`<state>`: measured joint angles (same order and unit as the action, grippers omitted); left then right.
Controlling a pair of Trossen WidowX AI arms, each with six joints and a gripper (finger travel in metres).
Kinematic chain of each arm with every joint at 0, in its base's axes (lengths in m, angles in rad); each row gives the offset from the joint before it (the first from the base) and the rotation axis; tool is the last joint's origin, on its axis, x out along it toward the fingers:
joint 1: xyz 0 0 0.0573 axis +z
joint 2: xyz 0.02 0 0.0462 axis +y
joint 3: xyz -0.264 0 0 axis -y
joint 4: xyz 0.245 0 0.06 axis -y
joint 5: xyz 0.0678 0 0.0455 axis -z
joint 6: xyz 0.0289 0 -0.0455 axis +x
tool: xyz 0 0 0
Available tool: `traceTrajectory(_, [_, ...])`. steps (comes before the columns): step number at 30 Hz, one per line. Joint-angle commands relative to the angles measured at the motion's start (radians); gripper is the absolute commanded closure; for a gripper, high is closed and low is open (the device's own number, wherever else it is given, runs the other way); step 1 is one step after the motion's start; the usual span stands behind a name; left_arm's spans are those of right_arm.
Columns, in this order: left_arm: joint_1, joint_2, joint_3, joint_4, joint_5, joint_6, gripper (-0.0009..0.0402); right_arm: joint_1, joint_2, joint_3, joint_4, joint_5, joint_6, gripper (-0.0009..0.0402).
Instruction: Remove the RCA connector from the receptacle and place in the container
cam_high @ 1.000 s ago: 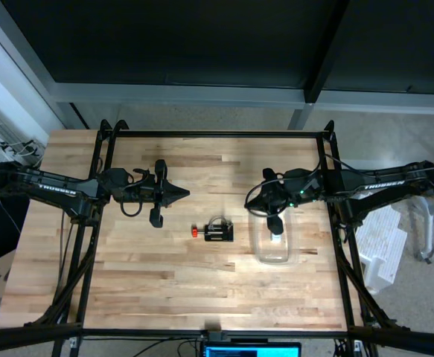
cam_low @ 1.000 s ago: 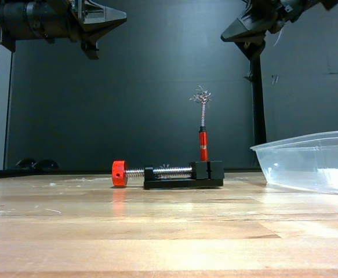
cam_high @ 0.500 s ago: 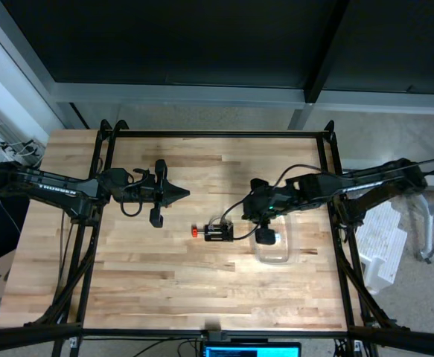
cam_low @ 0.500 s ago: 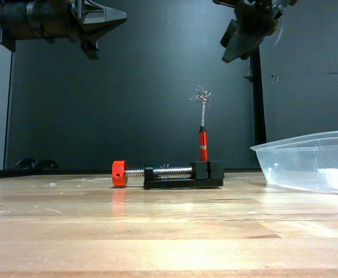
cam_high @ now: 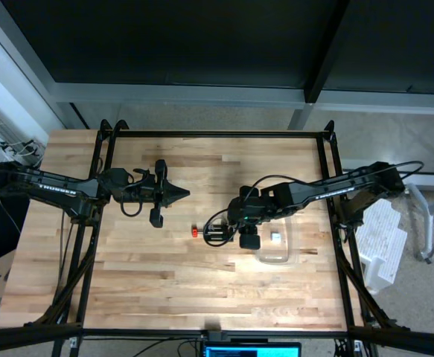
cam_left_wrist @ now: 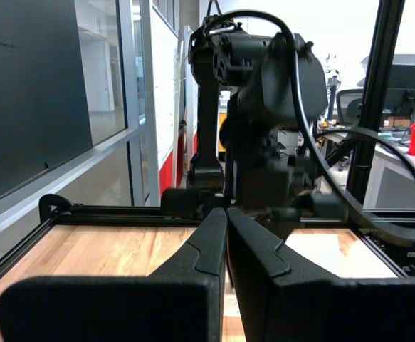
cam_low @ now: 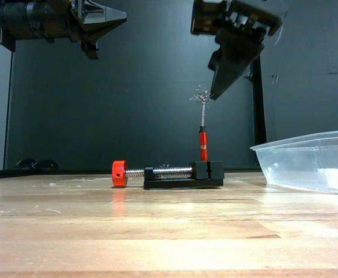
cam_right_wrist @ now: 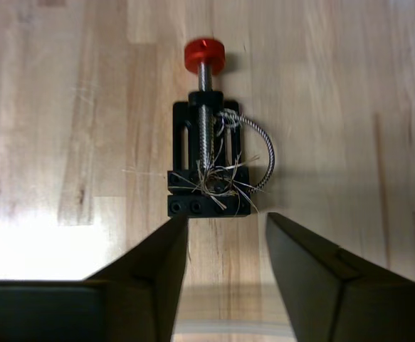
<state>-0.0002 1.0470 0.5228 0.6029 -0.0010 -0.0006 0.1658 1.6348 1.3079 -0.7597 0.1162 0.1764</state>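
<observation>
Right pincer (cam_right_wrist: 226,217) has swung from the container (cam_low: 308,165) to hang open just above the RCA connector (cam_low: 203,145), still upright in the receptacle (cam_low: 183,174), grab looks next; left pincer (cam_left_wrist: 226,214) parked closed, raised at left

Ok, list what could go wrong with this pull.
1. The right gripper, open, hangs at the frayed wire tip of the connector. Closing there may catch only loose strands, which could slip or bend.
2. Nothing visibly holds the receptacle down, so an upward pull might lift it along.
The left gripper, shut, sits high at the left, out of the way.
</observation>
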Motion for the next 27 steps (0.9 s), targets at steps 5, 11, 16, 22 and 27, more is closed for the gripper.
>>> traceTrajectory(5, [0.0, 0.0, 0.0, 0.0, 0.0, 0.0, 0.0393, 0.003, 0.076, 0.024, 0.019, 0.007, 0.026, 0.0167])
traceTrajectory(11, [0.0, 0.0, 0.0, 0.0, 0.0, 0.0, 0.0393, 0.003, 0.109, 0.024, 0.046, 0.015, 0.025, 0.017])
traceTrajectory(16, [0.0, 0.0, 0.0, 0.0, 0.0, 0.0, 0.0393, 0.003, 0.144, 0.024, 0.061, 0.015, 0.024, 0.0174])
traceTrajectory(22, [0.0, 0.0, 0.0, 0.0, 0.0, 0.0, 0.0393, 0.005, 0.176, 0.024, 0.09, 0.015, 0.016, 0.0174])
traceTrajectory(27, [0.0, 0.0, 0.0, 0.0, 0.0, 0.0, 0.0393, 0.005, 0.204, 0.024, 0.098, 0.014, 0.001, 0.0174])
